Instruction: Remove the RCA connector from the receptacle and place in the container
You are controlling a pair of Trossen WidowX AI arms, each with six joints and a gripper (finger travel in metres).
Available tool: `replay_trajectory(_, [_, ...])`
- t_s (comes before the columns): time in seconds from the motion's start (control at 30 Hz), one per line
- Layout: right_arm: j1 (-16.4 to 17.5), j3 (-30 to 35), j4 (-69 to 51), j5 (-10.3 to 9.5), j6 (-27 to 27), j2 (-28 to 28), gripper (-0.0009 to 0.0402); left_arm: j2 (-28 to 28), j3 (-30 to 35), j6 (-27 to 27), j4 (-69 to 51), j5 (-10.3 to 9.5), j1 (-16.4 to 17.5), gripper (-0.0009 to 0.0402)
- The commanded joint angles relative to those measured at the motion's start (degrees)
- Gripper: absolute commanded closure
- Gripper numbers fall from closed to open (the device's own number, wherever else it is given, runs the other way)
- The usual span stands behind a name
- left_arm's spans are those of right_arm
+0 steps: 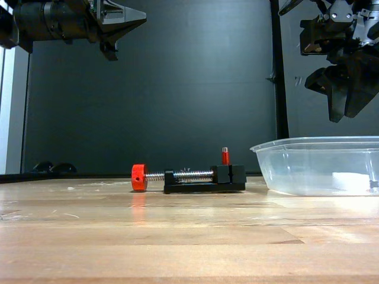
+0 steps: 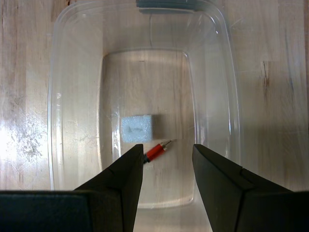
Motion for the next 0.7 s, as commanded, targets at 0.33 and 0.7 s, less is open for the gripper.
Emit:
replay_trajectory(0.33, [-4.1, 6.1, 0.3, 0.02, -3.2, 0.0, 0.0252, 0.0, 0.0, 0.0, 0.0, 0.0, 0.0, 0.0393])
replay_trajectory(0.7, [-16.1, 11.0, 11.5, -3.8, -15.7, -0.1, 0.0301, 0.0, 0.0, 0.0, 0.0, 0.0, 0.0, 0.0393])
